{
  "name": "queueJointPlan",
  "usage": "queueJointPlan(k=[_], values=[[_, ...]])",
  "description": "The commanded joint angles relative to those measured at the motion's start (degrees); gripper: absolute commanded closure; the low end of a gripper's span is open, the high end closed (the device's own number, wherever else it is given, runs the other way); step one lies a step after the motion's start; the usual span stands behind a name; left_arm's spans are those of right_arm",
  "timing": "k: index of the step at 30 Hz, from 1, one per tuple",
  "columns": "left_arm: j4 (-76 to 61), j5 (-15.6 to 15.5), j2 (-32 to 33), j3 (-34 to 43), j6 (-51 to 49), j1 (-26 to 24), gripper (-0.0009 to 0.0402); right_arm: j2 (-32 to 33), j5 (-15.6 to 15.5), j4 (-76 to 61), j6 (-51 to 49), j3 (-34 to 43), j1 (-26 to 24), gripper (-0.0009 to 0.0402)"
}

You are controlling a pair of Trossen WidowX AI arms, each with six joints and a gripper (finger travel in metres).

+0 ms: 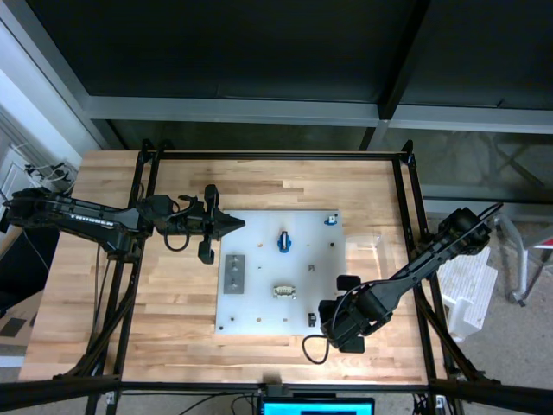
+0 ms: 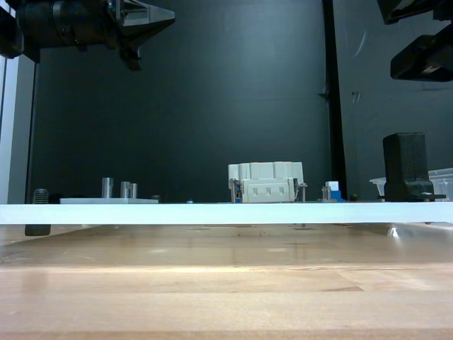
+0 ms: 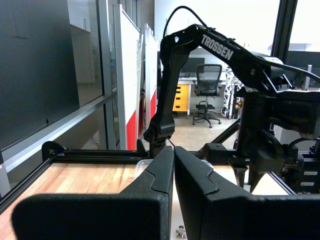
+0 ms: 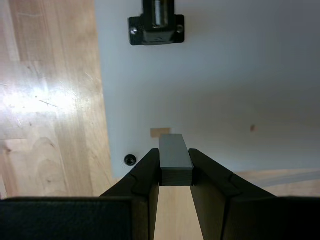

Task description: Pick the 16mm bar and install on taskboard

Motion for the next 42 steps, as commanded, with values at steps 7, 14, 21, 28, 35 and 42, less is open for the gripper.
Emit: queueJointPlan(k=[7, 14, 21, 28, 35, 42], values=[[0.02, 0.00, 0.02, 0.02, 0.00, 0.00, 0.0393, 0.07, -0.22, 0.33, -0.04, -0.42, 0.42, 0.0375], [0.00, 0.00, 0.02, 0.02, 0.00, 0.00, 0.0393, 0.07, -0.26, 1.81, -0.02, -1.46, 0.55, 0.0375], [0.02, 0.00, 0.02, 0.02, 0.00, 0.00, 0.0393, 0.07, -0.24, 2.84, -0.15, -2.25, 0.55, 0.0375], [0.02, 0.00, 0.02, 0.02, 0.00, 0.00, 0.0393, 0.07, -0.22, 3.96, -0.35, -2.86, 0.52, 0.0375], [0.02, 0.00, 0.02, 0.02, 0.00, 0.00, 0.0393, 0.22, -0.13, 4.20, -0.44, -2.95, 0.52, 0.0375], [0.02, 0.00, 0.02, 0.02, 0.00, 0.02, 0.0393, 0.70, -0.17, 4.68, -0.74, -2.95, 0.44, 0.0375]])
